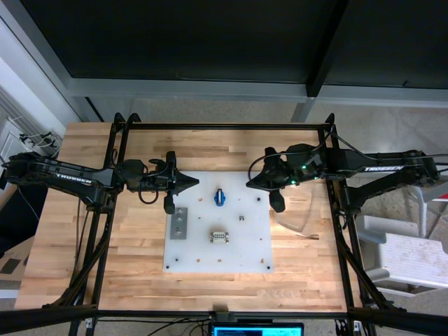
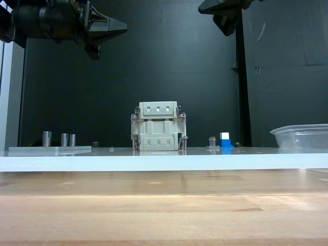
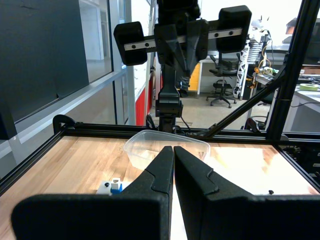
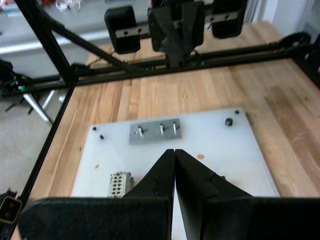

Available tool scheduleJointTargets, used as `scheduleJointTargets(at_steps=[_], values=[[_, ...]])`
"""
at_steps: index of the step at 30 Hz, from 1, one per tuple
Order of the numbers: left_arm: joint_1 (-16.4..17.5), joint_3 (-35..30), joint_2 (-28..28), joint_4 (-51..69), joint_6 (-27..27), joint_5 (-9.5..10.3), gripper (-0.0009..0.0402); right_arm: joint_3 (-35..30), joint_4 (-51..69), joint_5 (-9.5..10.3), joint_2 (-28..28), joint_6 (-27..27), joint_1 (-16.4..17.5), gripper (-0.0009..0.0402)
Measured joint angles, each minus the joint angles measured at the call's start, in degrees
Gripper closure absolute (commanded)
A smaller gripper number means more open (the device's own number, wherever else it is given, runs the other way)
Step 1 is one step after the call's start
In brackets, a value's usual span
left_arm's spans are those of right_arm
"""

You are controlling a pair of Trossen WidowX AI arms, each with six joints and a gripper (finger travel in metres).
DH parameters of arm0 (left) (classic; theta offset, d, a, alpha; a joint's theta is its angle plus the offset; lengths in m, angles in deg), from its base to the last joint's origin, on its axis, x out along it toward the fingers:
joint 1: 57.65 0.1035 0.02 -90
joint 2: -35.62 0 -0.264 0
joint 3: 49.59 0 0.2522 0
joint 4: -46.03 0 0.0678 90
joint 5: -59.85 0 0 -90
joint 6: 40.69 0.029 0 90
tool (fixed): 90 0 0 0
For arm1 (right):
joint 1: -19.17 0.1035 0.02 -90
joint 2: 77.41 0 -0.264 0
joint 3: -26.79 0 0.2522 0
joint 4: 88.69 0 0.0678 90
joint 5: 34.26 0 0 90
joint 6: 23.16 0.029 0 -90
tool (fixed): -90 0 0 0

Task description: Remove the HAN10-E connector and place it in the container

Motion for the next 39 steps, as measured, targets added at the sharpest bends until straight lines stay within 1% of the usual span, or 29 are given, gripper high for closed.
scheduleJointTargets(at_steps=[4, 7, 11, 14, 21, 25, 31, 39], values=[[0.0, 0.0, 0.0, 0.0, 0.0, 0.0, 0.0393, -6.1, 6.8, -3.1, 4.9, 0.1, 2.4, 0.0393], [0.0, 0.0, 0.0, 0.0, 0.0, 0.0, 0.0393, -11.2, 12.3, -4.09, 8.9, 1.1, 4.0, 0.0393], [0.0, 0.0, 0.0, 0.0, 0.0, 0.0, 0.0393, -18.5, 20.9, -4.13, 14.8, 2.9, 5.3, 0.0393], [0.0, 0.0, 0.0, 0.0, 0.0, 0.0, 0.0393, -23.7, 26.9, -4.26, 19.4, 3.0, 6.4, 0.0393], [0.0, 0.0, 0.0, 0.0, 0.0, -0.02, 0.0393, -33.5, 36.0, -4.09, 28.3, 4.6, 8.0, 0.0393], [0.0, 0.0, 0.0, 0.0, 0.0, -0.02, 0.0393, -38.4, 40.7, -4.13, 32.7, 6.3, 8.3, 0.0393], [0.0, 0.0, 0.0, 0.0, 0.0, 0.0, 0.0393, -44.3, 44.7, -4.09, 37.6, 7.2, 9.2, 0.0393], [0.0, 0.0, 0.0, 0.0, 0.0, -0.02, 0.0393, -54.3, 51.8, -4.15, 45.5, 7.3, 9.8, 0.0393]])
